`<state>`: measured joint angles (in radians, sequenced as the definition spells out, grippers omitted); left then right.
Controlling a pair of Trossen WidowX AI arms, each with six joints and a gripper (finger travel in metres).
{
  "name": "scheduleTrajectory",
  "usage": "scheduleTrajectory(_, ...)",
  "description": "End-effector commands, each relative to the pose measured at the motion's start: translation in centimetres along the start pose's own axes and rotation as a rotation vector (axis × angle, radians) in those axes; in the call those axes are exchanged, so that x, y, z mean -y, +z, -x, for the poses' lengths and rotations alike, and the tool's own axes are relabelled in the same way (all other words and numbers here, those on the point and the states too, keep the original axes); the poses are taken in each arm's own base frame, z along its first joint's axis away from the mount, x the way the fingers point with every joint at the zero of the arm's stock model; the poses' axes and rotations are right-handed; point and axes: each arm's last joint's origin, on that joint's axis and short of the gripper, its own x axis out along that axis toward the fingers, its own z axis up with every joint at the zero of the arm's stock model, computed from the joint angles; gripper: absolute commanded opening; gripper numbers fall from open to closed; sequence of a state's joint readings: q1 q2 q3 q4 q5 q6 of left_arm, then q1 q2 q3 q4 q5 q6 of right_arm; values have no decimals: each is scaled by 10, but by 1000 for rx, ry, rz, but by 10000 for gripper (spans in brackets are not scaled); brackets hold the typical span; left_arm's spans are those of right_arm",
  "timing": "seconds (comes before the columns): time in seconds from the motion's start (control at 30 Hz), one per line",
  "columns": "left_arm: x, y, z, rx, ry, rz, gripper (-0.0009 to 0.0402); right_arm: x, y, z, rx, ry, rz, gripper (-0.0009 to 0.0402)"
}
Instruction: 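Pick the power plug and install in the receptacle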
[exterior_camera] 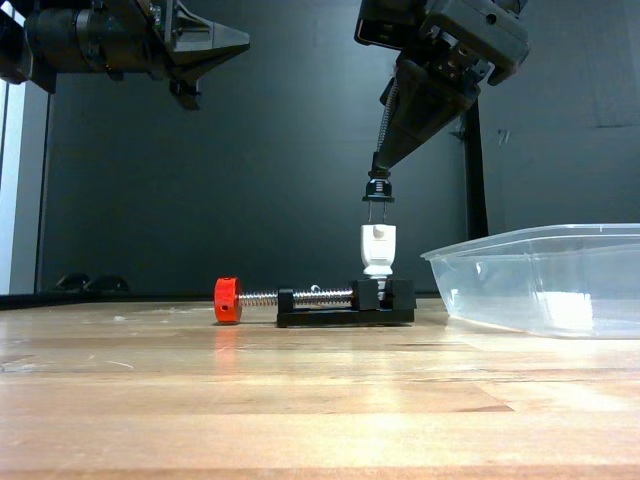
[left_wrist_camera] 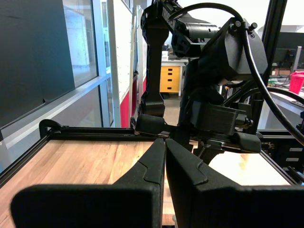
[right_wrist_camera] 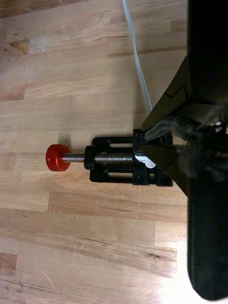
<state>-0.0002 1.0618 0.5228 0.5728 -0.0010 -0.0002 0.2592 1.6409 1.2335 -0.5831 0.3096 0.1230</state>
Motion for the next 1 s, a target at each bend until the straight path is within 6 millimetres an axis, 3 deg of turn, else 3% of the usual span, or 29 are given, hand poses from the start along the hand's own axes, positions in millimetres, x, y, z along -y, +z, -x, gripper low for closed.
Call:
scheduleTrajectory(0.03, 0, 0, 0, 0, 0, 0, 0, -1, -2, -1, -7, 16, 2, 0)
scheduleTrajectory(0.47, 0, 0, 0, 0, 0, 0, 0, -1, -4, -3, -8, 15, 4, 0)
scheduleTrajectory(1.0, 0, 0, 0, -1, 0, 0, 0, -4, -8, -20, -36, 16, 8, 0)
